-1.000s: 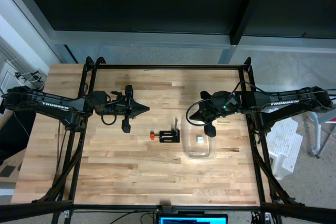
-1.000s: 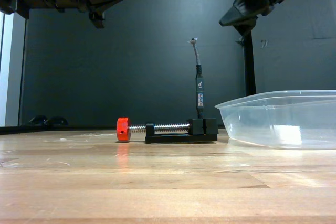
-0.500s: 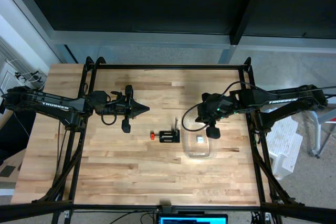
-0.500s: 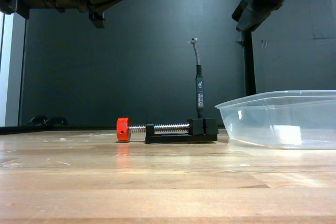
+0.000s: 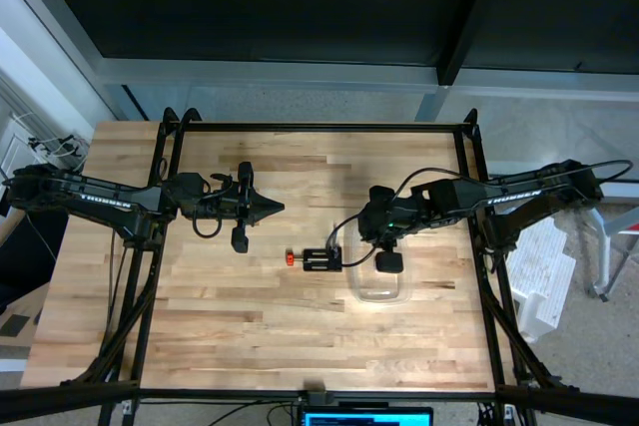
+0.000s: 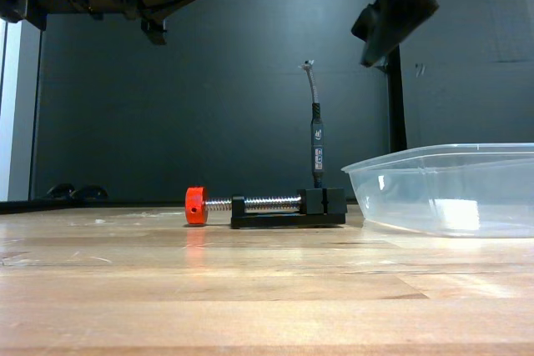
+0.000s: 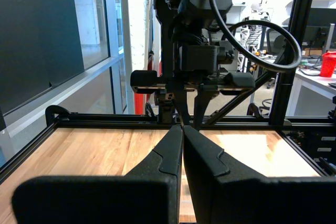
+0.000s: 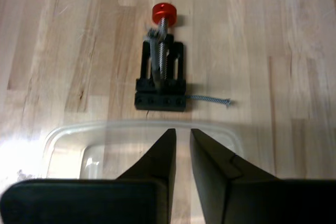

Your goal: Remove the USB-C connector from taskboard and place in the container

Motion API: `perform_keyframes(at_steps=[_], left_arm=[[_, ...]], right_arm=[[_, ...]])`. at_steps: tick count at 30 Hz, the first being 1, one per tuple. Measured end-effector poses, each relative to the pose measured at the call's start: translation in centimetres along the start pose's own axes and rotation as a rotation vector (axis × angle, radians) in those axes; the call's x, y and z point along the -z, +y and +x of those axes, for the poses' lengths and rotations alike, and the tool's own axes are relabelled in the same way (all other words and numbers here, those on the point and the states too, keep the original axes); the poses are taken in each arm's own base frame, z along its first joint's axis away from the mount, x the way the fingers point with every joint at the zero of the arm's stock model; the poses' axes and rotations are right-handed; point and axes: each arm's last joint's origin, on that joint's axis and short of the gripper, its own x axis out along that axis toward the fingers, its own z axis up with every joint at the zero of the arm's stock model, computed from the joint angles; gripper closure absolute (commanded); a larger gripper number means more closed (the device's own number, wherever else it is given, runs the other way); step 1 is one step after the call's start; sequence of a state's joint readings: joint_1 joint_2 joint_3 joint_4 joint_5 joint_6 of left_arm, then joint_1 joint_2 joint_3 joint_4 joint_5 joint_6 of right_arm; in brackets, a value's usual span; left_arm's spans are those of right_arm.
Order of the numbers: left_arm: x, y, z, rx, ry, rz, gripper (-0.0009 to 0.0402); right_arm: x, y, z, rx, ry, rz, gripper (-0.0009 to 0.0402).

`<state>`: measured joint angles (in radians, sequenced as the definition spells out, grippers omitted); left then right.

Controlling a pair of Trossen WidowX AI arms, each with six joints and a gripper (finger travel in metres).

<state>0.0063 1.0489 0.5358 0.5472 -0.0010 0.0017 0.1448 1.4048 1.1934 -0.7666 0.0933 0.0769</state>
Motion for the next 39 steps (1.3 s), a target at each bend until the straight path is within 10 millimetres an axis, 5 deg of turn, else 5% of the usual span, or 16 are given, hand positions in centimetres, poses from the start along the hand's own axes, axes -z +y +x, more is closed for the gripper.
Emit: perform_keyframes(at_steps=[19,39], left_arm=[[0.0,0.0,0.0,0.000,0.001,0.000,0.0393],[0.0,0.0,0.0,0.000,0.000,0.000,0.0393]], right_arm=[[-3.7,1.1,4.5,0.026,0.150,-0.008,0.0268],[-3.9,1.5,8.1,0.029,0.185,-0.010,0.0267]])
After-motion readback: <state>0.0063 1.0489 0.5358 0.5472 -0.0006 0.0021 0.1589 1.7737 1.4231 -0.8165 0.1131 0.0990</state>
